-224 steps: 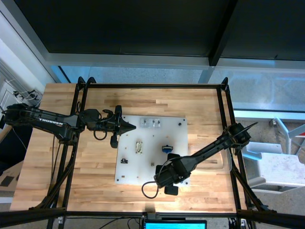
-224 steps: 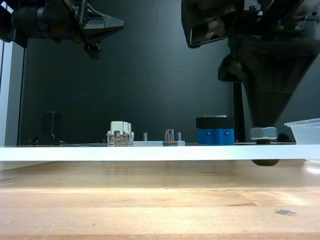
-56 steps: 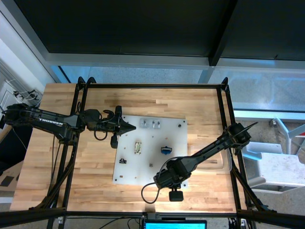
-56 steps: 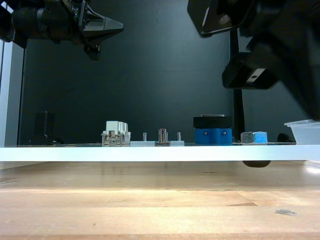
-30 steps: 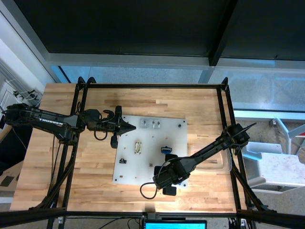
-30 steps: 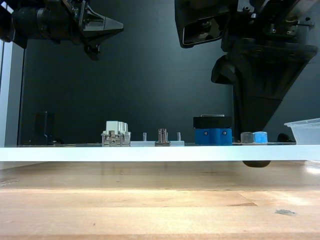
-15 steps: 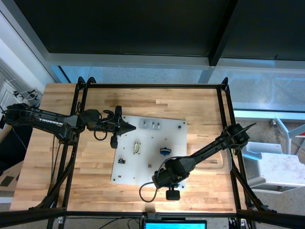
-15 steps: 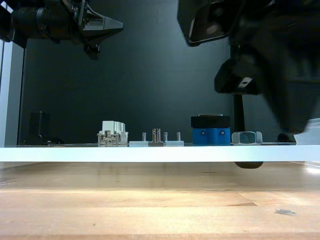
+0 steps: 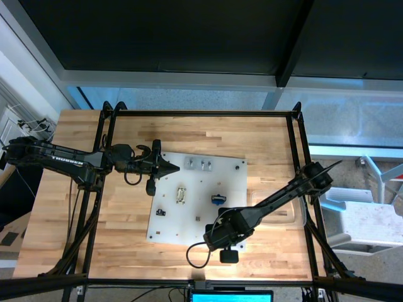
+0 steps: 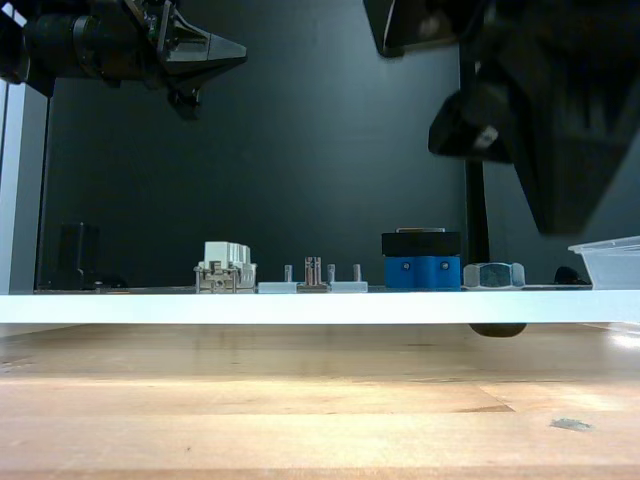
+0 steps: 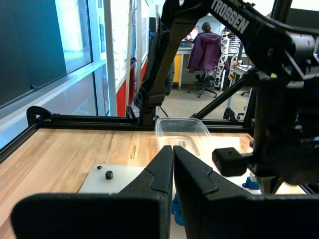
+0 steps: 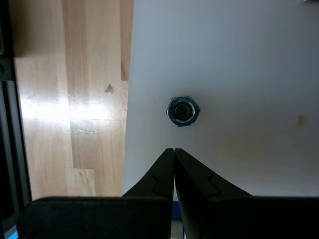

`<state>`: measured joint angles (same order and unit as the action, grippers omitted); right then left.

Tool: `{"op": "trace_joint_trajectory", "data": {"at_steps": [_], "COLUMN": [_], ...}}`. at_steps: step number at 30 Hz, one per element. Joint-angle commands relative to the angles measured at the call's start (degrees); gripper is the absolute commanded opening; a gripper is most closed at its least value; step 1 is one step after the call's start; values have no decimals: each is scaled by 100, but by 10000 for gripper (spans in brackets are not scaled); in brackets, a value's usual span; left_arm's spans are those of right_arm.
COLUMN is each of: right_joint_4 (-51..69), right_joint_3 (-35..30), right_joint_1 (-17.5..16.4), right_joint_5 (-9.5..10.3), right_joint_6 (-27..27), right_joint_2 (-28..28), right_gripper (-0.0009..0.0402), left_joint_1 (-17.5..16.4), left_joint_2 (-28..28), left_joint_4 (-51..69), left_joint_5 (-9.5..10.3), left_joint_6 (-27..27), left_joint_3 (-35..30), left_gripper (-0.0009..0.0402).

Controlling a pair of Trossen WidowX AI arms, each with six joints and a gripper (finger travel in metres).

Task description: Pick the M12 fastener and fasten on the M12 threads

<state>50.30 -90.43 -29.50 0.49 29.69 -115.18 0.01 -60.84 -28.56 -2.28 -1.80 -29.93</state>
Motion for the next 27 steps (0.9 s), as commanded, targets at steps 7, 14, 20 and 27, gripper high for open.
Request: {"op": "trace_joint_trajectory", "data": {"at_steps": [7, 14, 20, 27], "right_joint_4": [7, 90, 192, 173], "right_joint_3": [-2, -2, -2, -2], "right_joint_1": [-15, -15, -17, -15], "right_joint_5": [-210, -258, -260, -398], "right_joint_6": [-17, 9, 55, 68], "right_joint_2": [369, 715, 903, 890], "right_gripper": [0, 0, 0, 0], "left_joint_1": [0, 0, 0, 0], "left_joint_2": [-2, -2, -2, -2], "left_joint_4": [-2, -2, -2, -2], "left_joint_5": [-2, -2, -2, -2], "left_joint_6": [0, 0, 0, 0], "left_joint_3": [-2, -2, -2, -2], "left_gripper": [0, 0, 0, 0]}}
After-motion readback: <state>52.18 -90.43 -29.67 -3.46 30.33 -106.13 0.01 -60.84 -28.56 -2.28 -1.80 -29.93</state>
